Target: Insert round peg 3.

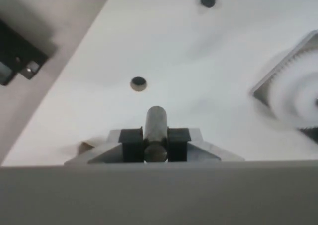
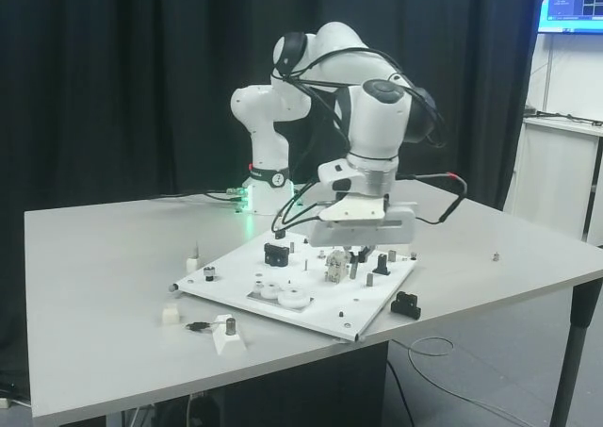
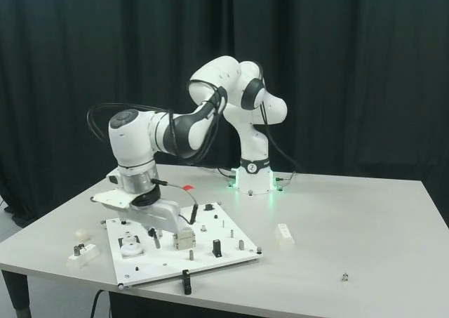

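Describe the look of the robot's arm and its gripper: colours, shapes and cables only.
The arm is white, built of rounded segments with black bands at the joints. Black cables loop along it. A green light glows at its base. The gripper has a flat white body and two black blocky fingertips.

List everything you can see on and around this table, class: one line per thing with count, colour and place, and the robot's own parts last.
Table: one, grey, under everything.
Board: one, white, on the table below the gripper, carrying small fixtures.
Gears: white, at the board's edge; exact count unclear.
Holes: two seen in the wrist view, dark, in the board ahead of the peg.
Loose blocks: several, white, on the table around the board.
Curtain: black, behind the table.
Round peg: one, grey, clamped between the fingers.
Gripper: one, black pads, above the board.
Arm: one, white, bolted on the table.
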